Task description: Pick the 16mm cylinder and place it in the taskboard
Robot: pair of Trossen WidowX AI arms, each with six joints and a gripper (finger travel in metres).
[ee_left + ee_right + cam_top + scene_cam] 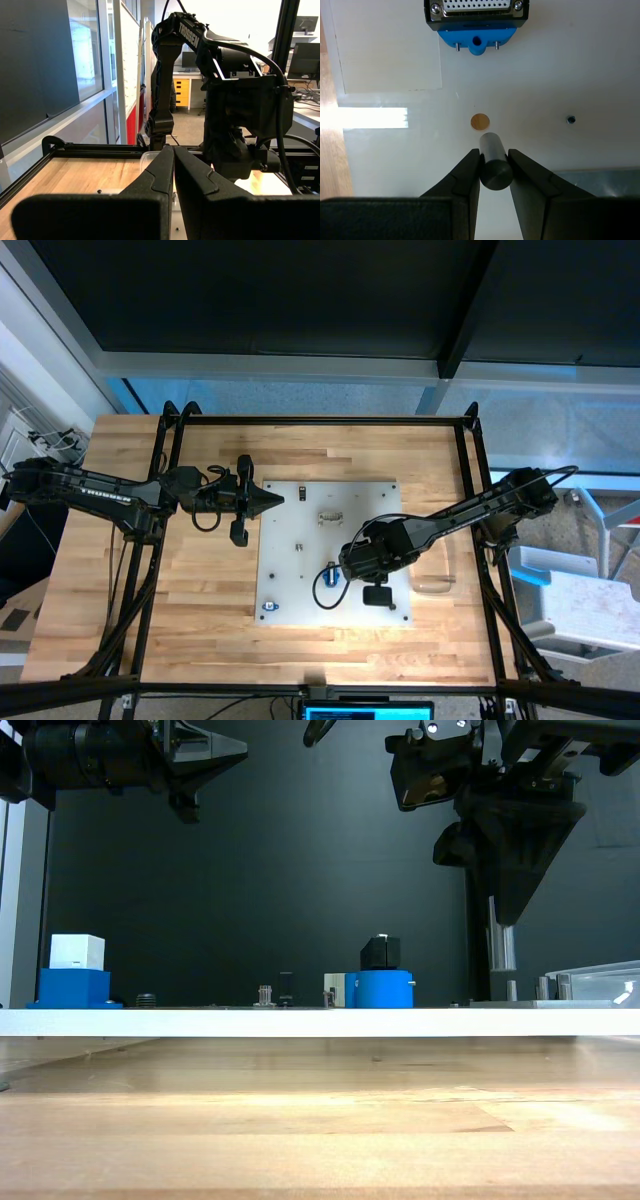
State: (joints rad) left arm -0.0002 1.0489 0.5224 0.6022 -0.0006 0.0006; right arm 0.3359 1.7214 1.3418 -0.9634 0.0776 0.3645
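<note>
My right gripper (494, 156) is shut on the 16mm cylinder (495, 165), a short dark-grey metal peg held end-down between the fingers. The low view shows the cylinder (502, 948) upright under the right gripper (503, 925), a little above the taskboard (300, 1020). A small round hole (480, 121) in the white taskboard (540, 75) lies just ahead of the peg. In the high view the right gripper (377, 592) hovers over the taskboard's (300, 570) near right part and hides the peg. My left gripper (268, 498) is shut and empty, raised at the board's left edge.
On the board stand a blue knob-like part (385, 988), a beige connector (329, 515) and a blue base with a white block (75, 970). A grey multi-pin connector on a blue mount (476, 20) lies beyond the hole. A clear plastic tray (437, 570) sits right of the board.
</note>
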